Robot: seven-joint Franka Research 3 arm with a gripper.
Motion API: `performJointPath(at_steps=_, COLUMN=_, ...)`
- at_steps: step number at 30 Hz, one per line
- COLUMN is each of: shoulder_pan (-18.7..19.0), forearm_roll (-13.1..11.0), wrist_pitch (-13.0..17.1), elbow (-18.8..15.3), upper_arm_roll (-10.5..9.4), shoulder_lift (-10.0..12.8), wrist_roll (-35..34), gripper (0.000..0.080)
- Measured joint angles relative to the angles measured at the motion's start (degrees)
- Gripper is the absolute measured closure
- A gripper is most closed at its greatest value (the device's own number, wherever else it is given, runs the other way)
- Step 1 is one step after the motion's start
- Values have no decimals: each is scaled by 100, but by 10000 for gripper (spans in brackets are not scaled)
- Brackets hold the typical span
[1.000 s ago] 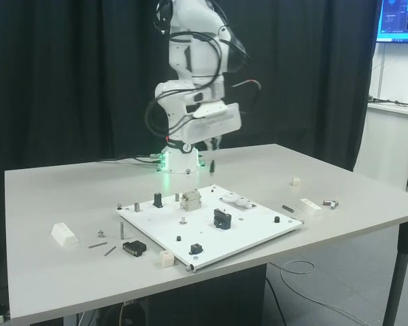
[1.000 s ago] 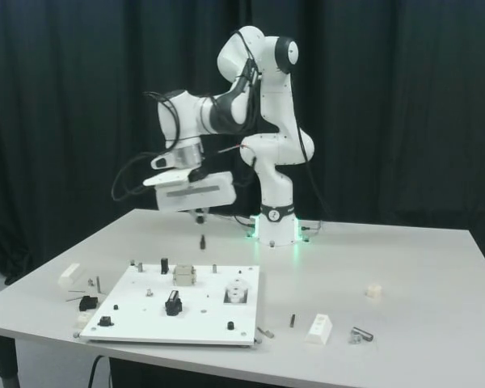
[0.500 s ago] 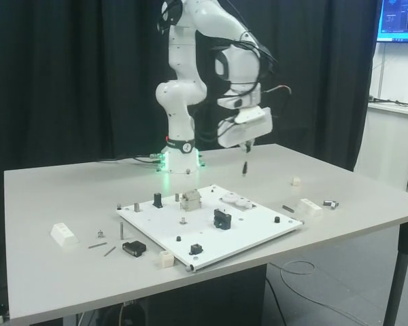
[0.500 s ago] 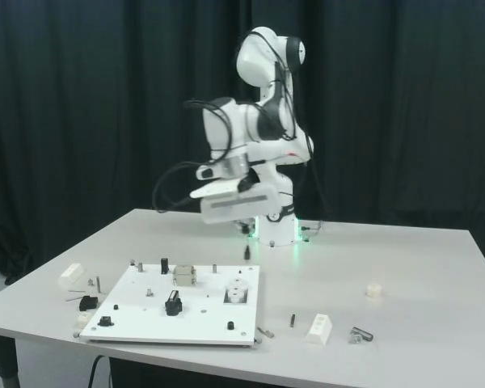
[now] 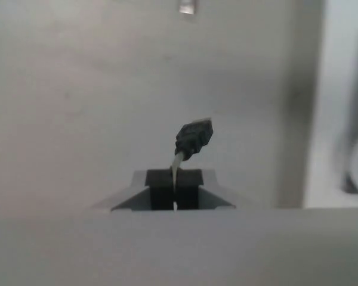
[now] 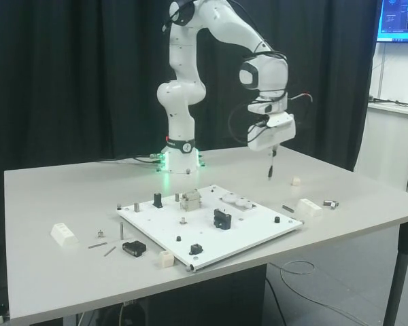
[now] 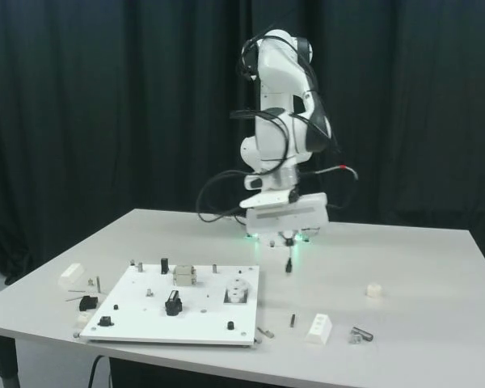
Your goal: Place USB.
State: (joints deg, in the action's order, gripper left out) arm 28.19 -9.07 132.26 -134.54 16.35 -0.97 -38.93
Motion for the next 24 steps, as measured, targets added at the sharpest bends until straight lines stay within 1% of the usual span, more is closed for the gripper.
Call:
performJointPath(at_steps=5, shoulder_pan=122, forearm_roll=-3, wrist_pitch=238, elbow=-14, upper_arm_roll=-200, shoulder_lift=152, wrist_roll=-307, gripper=797)
performJointPath(at_steps=10, shoulder_pan=204, forearm_roll=-5, wrist_pitch=438, elbow=-14, upper_arm_roll=-352, shoulder_lift=303, wrist_roll=-541, gripper=797)
performJointPath(at_steps=15, shoulder_pan=294, forearm_roll=-35, wrist_pitch=624, elbow=-12, upper_arm_roll=-432, shoulder_lift=425, wrist_roll=-782, gripper=797)
performJointPath(at_steps=21, shoulder_pan=367, forearm_roll=-55, wrist_pitch=829, elbow=-7, upper_arm_roll=-508, shoulder_lift=529, wrist_roll=-874, gripper=797)
performJointPath(at_steps=22, shoulder_pan=382, forearm_roll=-61, wrist_pitch=848, elbow=-5, upper_arm_roll=-511, shoulder_lift=540, wrist_roll=-887, gripper=259)
performJointPath(at_steps=24, shoulder_pan=405, forearm_roll=-70, wrist_pitch=887, elbow=1, upper_arm_roll=-520, shoulder_lift=561, wrist_roll=-914, gripper=259)
